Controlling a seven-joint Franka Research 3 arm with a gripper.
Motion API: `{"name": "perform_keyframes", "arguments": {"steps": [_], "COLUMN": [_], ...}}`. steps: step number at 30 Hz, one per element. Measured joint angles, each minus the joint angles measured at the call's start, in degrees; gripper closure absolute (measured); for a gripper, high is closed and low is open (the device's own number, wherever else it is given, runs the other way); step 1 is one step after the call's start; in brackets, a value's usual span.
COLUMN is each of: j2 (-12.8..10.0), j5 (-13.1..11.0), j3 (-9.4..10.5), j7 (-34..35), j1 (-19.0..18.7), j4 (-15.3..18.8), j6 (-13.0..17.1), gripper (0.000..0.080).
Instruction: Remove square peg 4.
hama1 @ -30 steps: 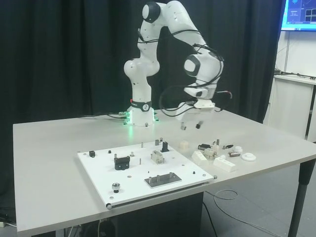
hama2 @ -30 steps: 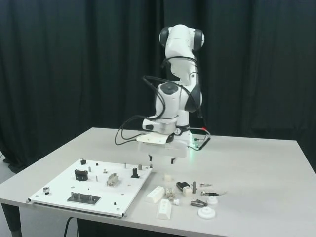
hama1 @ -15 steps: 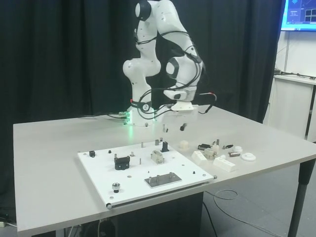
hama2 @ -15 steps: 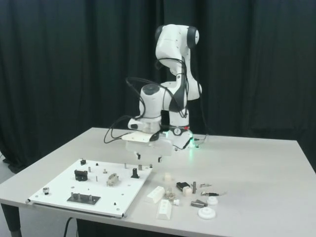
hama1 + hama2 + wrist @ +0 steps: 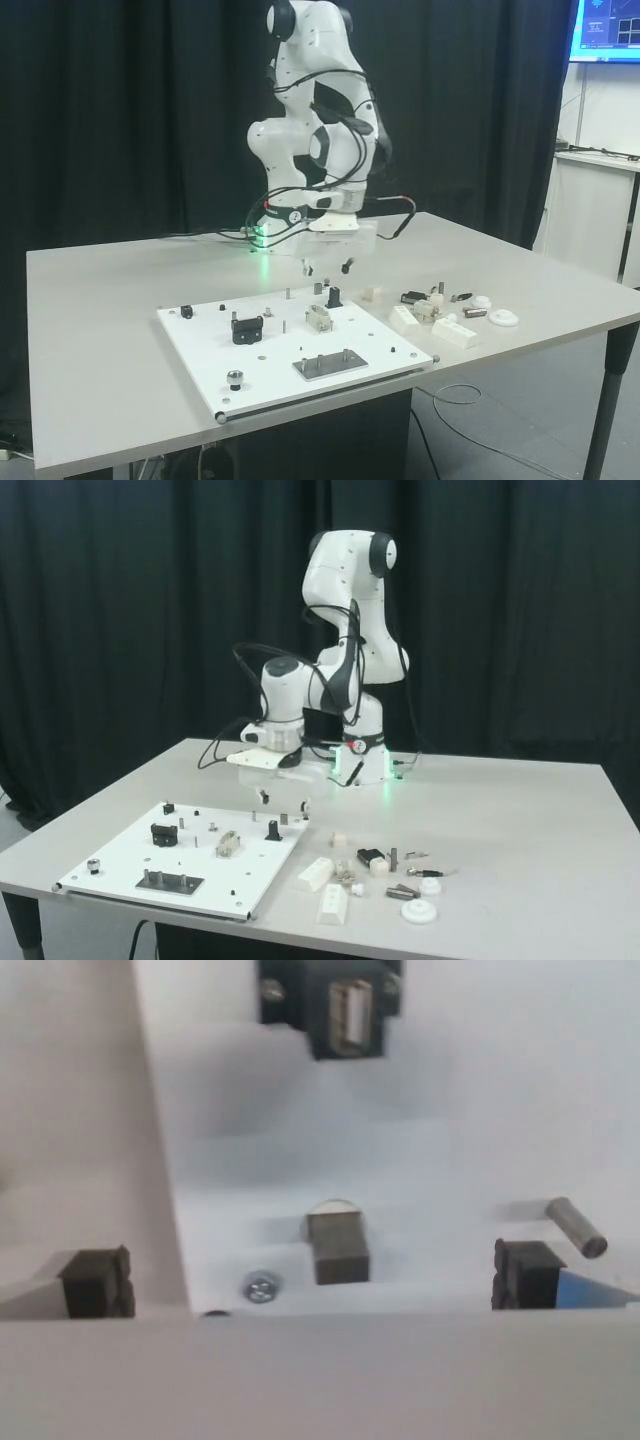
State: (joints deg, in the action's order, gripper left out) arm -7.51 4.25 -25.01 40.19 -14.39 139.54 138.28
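Your gripper [image 5: 310,1280], fingers spread wide and holding nothing, hangs above the white board [image 5: 450,1140]. The square peg [image 5: 337,1246] stands upright at frame centre, between both fingertips.

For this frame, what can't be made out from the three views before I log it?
- Wrist view: the black connector block is cut off by the picture's edge.
- Wrist view: whether the square peg still sits in its hole; its base is blurred.
- Both room views: the peg is too small to pick out on the white board.
- Room views: the gripper fingertips' gap is too small to judge.
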Motion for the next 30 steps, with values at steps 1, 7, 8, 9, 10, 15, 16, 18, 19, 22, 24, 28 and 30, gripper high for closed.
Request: {"name": "perform_keyframes", "arguments": {"steps": [1, 7, 8, 9, 10, 15, 16, 18, 19, 22, 24, 28, 30], "j2": [0.0, 0.0, 0.0, 0.0, 0.0, -0.2, -0.3, -0.6, -0.7, -1.1, -1.4, -2.1, -2.5], "j5": [-0.3, -4.4, -5.0, -5.7, -6.5, -10.1, -10.8, -12.1, -12.7, -14.2, -15.1, -16.8, -17.4], "j3": [-0.19, -1.01, -1.1, -1.2, -1.32, -2.16, -2.32, -2.57, -2.65, -2.76, -2.76, -2.75, -2.74], "j7": [-0.3, -3.8, -4.6, -5.6, -6.5, -9.6, -10.0, -10.5, -10.6, -10.9, -11.1, -11.2, -11.7], "j1": [0.2, 1.0, 1.2, 1.3, 1.4, 1.4, 1.4, 1.4, 1.4, 1.4, 1.4, 1.3, 1.2], "j4": [0.3, 1.7, 1.9, 2.1, 2.3, 3.3, 3.4, 3.6, 3.7, 4.1, 4.4, 4.5, 4.5], "j6": [0.2, 1.2, 1.3, 1.4, 1.5, 2.0, 2.0, 2.3, 2.5, 3.7, 4.5, 5.8, 6.5], "gripper": [0.0003, 0.0003, 0.0003, 0.0003, 0.0003, 0.0003, 0.0003, 0.0003, 0.0003, 0.0003, 0.0003, 0.0003, 0.0003]}}
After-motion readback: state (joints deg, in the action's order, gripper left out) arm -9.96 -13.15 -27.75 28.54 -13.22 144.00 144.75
